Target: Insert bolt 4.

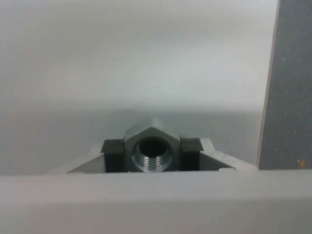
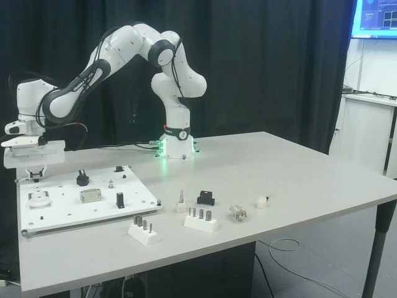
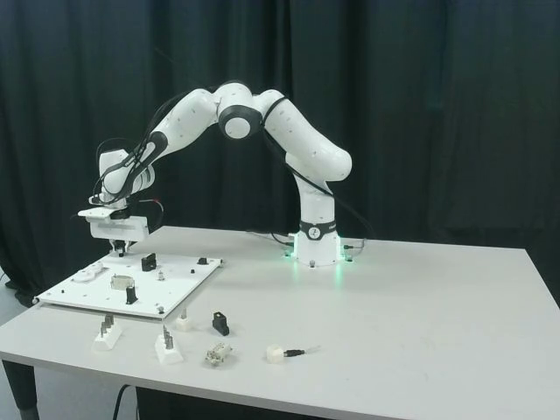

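The big grey bench (image 2: pixel 291 174) fills the lower half of both room pictures. The white arm (image 2: pixel 124 49) stands on its base near the middle of the first room picture and reaches far over to the left side of the frame. Under its end lies a flat white board (image 2: pixel 87 208) at the left of the bench, with small black and grey parts on it. The hand (image 2: pixel 34 172) hangs just above the back left corner of that board, at the left edge of the first room picture. In the wrist picture the black fingers (image 1: pixel 113 155) are close together and hold a grey six-sided bolt head (image 1: pixel 152 146) between them; its middle looks like a hole with a thread, so it may be a nut, but the view is poor. Two small white blocks stand in front of the board, low in the first room picture: one block (image 2: pixel 144 231) with grey pins and another block (image 2: pixel 200 221) to its right. Further right lie a black clip (image 2: pixel 206 198), a small metal part (image 2: pixel 238 213) and a tiny white piece (image 2: pixel 262 201).
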Controlling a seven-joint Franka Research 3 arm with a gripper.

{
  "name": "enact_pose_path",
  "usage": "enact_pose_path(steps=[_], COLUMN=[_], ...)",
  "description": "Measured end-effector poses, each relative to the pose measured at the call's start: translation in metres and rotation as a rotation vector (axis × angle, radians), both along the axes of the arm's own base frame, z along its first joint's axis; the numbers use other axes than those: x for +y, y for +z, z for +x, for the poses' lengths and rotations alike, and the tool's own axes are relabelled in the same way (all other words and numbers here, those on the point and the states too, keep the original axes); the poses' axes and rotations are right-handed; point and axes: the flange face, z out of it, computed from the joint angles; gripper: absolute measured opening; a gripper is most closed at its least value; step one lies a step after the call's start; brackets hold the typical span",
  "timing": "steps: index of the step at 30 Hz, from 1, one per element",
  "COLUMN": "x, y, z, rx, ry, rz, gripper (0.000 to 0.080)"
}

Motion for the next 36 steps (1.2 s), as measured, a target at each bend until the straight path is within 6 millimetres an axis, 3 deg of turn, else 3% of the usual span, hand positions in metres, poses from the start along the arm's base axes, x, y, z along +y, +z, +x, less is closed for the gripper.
enact_pose_path(steps=[36], x=[-0.0006], y=[-0.0001], z=[0.0085], rx=[-0.007], ry=[-0.027], rz=[-0.003], gripper=[0.0225])
